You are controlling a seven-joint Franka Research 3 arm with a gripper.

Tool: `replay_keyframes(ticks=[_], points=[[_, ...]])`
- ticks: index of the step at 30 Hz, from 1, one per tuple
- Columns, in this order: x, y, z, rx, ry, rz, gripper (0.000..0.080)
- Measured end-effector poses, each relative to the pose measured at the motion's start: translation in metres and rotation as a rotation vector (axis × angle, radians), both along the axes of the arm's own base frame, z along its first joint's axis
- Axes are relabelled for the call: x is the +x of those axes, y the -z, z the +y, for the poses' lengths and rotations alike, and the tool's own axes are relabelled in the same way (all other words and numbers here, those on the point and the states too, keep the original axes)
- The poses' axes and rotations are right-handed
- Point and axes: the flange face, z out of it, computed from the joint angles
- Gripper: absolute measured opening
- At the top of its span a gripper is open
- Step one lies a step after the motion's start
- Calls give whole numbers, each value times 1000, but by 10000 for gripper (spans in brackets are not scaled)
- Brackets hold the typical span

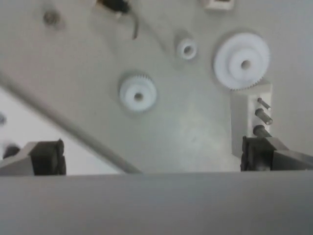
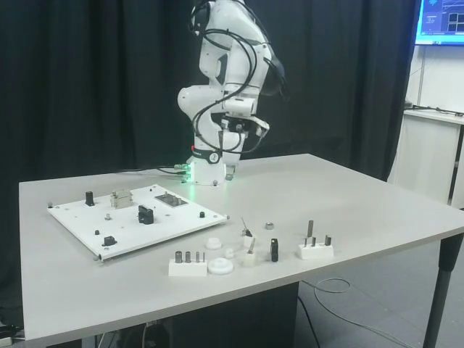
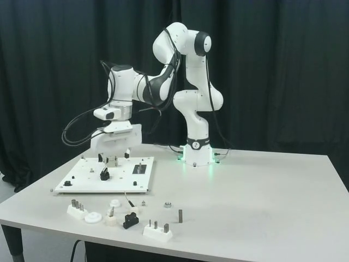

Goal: Pick USB.

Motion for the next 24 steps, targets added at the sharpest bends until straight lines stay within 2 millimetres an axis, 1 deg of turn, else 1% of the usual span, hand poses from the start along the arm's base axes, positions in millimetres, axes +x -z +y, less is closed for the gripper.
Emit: replay_keyframes(ticks=[5, 12, 24], points=[[16, 8, -5, 47, 107, -2, 800], [33, 21, -12, 118, 189, 17, 800], [48, 44, -25, 219, 309, 63, 800]])
